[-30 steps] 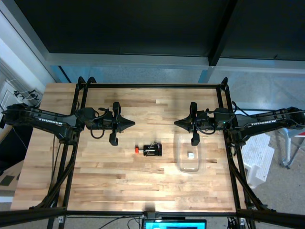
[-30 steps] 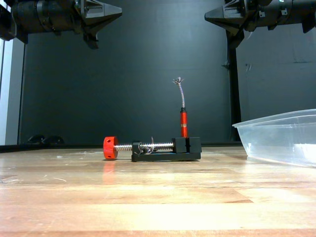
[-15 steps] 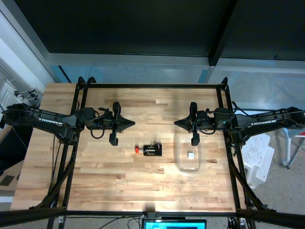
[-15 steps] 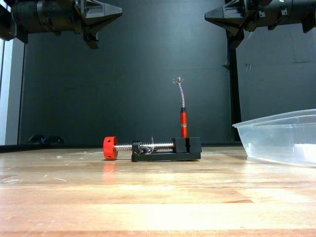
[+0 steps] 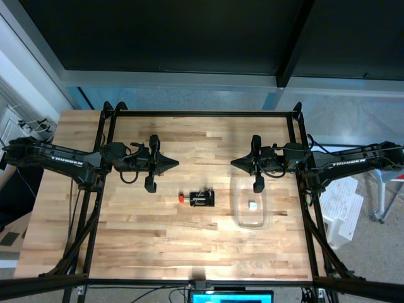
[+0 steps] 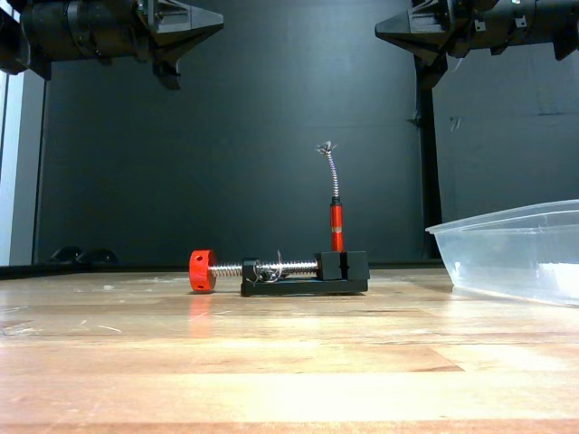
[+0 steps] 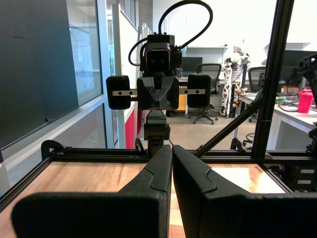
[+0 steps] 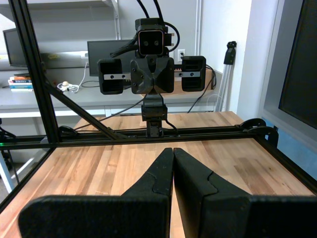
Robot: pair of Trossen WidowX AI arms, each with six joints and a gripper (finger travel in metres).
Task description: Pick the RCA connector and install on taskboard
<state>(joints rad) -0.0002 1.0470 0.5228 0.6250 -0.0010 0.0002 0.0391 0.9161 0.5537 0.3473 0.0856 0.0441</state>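
**Both tools pinched shut and high, plug standing on the block**

The left tool (image 5: 176, 163) hangs high above the bench (image 5: 158, 233). Its fingers (image 7: 159, 166) are pressed together with nothing between them. The right tool (image 5: 233, 163) faces it at the same height, its fingers (image 8: 163, 168) likewise pressed together and empty. The two tips point at each other across the middle of the bench, well apart.

Below and between them, the black block (image 5: 203, 199) lies flat on the bench, with its red knob (image 5: 180, 198) toward the left arm. Neither tool is near it. In the low view the plug (image 6: 336, 226), a slim red stem with a silvery coiled tail curving up from it, stands upright on the block's end away from the knob.

A clear tray (image 5: 249, 225) sits on the bench to the right of the block, its far end under the right tool. A small white square piece (image 5: 252, 205) lies inside it.
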